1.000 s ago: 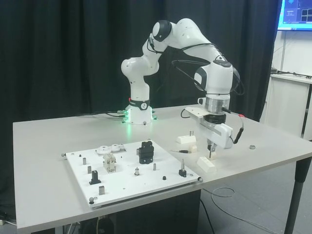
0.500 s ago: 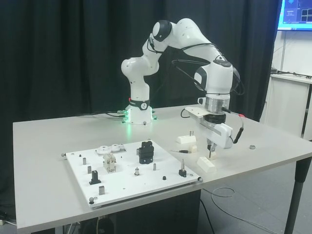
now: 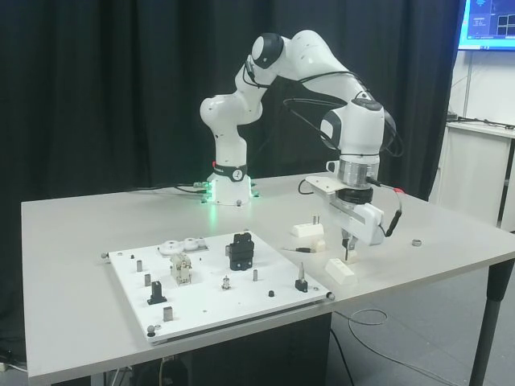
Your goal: Insert square peg 1.
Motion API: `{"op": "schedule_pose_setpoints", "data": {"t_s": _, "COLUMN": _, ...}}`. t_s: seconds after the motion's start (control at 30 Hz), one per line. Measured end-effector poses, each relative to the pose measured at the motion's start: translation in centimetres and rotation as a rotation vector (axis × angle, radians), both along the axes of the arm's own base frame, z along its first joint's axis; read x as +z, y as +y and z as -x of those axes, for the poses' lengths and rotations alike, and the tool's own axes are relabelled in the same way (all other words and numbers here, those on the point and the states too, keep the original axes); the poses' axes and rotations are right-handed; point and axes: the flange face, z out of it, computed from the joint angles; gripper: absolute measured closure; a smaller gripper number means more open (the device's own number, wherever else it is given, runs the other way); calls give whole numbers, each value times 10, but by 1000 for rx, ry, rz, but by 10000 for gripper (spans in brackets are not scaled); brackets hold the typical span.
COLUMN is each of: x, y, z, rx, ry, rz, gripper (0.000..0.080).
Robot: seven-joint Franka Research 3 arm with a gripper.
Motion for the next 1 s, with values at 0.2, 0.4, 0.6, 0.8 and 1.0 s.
{"op": "schedule_pose_setpoints", "data": {"t_s": 0.2, "x": 0, "y": 0, "z": 0, "rx": 0, "ry": 0, "rz": 0, "gripper": 771}}
{"op": "schedule_pose_setpoints", "data": {"t_s": 0.4, "x": 0, "y": 0, "z": 0, "rx": 0, "ry": 0, "rz": 0, "gripper": 771}}
{"op": "schedule_pose_setpoints", "data": {"t_s": 0.6, "x": 0, "y": -1, "z": 0, "rx": -1, "ry": 0, "rz": 1, "gripper": 771}}
{"op": "schedule_pose_setpoints", "data": {"t_s": 0.8, "x": 2, "y": -6, "z": 0, "rx": -8, "ry": -1, "rz": 6, "gripper": 771}}
{"op": "schedule_pose_setpoints", "data": {"t_s": 1.0, "x": 9, "y": -14, "z": 2, "rx": -17, "ry": 7, "rz": 14, "gripper": 771}}
